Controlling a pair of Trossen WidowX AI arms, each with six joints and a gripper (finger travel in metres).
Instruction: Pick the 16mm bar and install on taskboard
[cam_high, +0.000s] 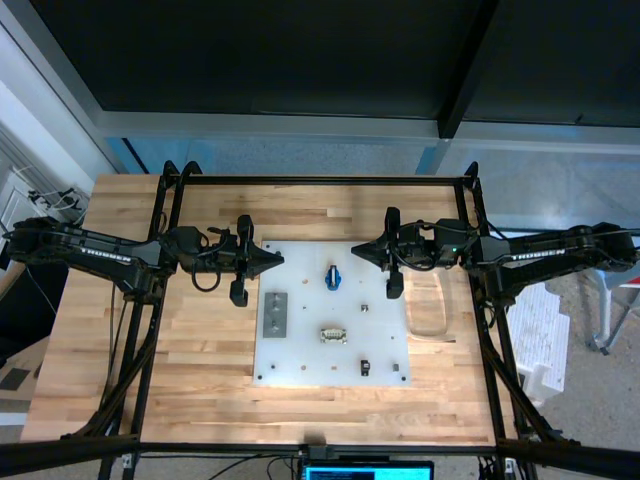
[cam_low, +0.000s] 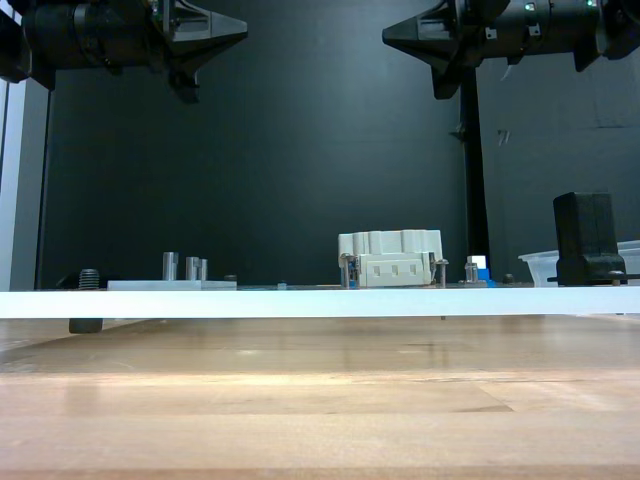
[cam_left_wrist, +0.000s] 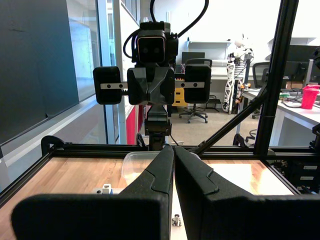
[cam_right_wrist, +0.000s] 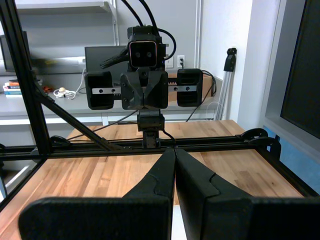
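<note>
The white taskboard (cam_high: 300, 372) lies at the table's middle, carrying a grey block (cam_high: 275, 313), a blue knob (cam_high: 333, 277), a metal connector (cam_high: 333, 335) and a small black part (cam_high: 366, 367). A tiny grey piece (cam_high: 365, 307) stands on the board right of centre; I cannot tell whether it is the 16mm bar. My left gripper (cam_high: 280, 260) hangs shut and empty over the board's far left corner. My right gripper (cam_high: 356, 250) hangs shut and empty over the far edge, pointing at the left one. In the low view both grippers are well above the board.
A clear curved tray (cam_high: 432, 305) sits just right of the board under the right arm. A black frame (cam_high: 320, 181) rims the wooden table. In the low view the connector (cam_low: 390, 258) and the black part (cam_low: 588, 240) rise highest from the board.
</note>
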